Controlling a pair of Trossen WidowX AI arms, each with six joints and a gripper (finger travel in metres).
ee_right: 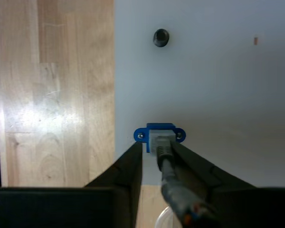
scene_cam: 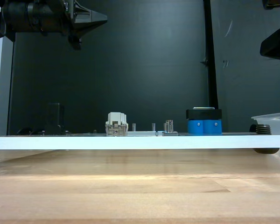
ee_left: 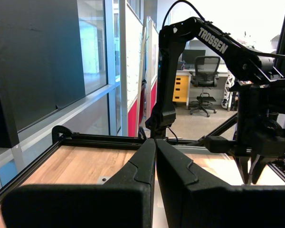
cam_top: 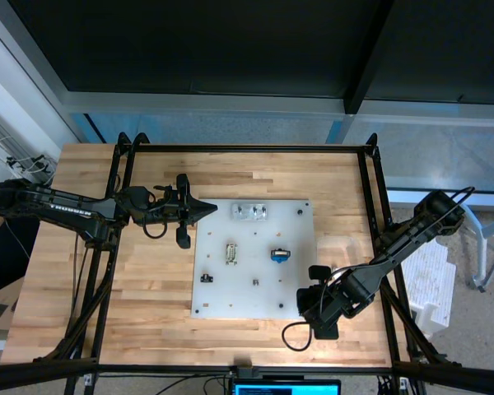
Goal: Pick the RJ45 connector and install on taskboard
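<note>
Evidently seating RJ45 connector (ee_right: 162, 142) in blue socket (ee_right: 161, 126) at taskboard (ee_right: 218, 85) near-right corner, under right end effector (ee_right: 157, 151), grip impossible to tell. Needs straight push home next, with left end effector (cam_top: 206, 211) closed empty, high above taskboard's left edge.

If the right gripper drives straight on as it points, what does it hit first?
The right gripper points down at the taskboard; first in line is the blue socket, with the RJ45 connector at it, depth unclear. Left gripper hangs over the taskboard's left edge.
</note>
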